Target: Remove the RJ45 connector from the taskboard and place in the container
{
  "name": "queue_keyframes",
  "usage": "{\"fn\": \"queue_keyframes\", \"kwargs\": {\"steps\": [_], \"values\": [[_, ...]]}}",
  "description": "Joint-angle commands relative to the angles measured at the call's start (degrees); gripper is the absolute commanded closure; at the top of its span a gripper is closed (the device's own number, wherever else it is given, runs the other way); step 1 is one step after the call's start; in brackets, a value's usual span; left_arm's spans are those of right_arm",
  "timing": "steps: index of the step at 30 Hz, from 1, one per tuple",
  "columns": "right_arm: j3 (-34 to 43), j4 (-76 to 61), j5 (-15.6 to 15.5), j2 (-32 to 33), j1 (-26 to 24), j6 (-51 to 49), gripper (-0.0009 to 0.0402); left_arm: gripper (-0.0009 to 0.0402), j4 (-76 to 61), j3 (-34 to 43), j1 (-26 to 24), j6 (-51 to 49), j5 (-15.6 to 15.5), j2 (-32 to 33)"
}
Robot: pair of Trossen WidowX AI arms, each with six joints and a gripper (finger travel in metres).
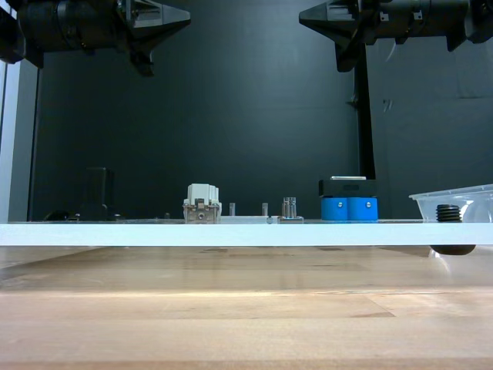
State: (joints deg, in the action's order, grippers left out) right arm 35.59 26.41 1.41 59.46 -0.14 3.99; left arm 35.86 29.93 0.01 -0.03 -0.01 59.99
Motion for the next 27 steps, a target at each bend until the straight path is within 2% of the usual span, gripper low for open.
{"fn": "queue_keyframes", "kwargs": {"steps": [1, 15, 21, 27], "values": [[0.0, 0.0, 0.0, 0.0, 0.1, 0.2, 0.0393, 0.0393, 0.0, 0.0, 0.0, 0.0, 0.0, 0.0], [0.3, -1.5, -0.1, -0.4, 0.3, 0.1, 0.0394, 0.0393, 0.0, 0.0, 0.0, 0.0, 0.0, 0.0], [5.6, -18.0, 0.0, -1.3, 2.8, 0.0, 0.0394, 0.0393, 0.0, 0.0, 0.0, 0.0, 0.0, 0.0], [13.6, -39.2, 0.1, -0.9, 7.6, 0.3, 0.0394, 0.0393, 0.0, 0.0, 0.0, 0.0, 0.0, 0.0]]}}
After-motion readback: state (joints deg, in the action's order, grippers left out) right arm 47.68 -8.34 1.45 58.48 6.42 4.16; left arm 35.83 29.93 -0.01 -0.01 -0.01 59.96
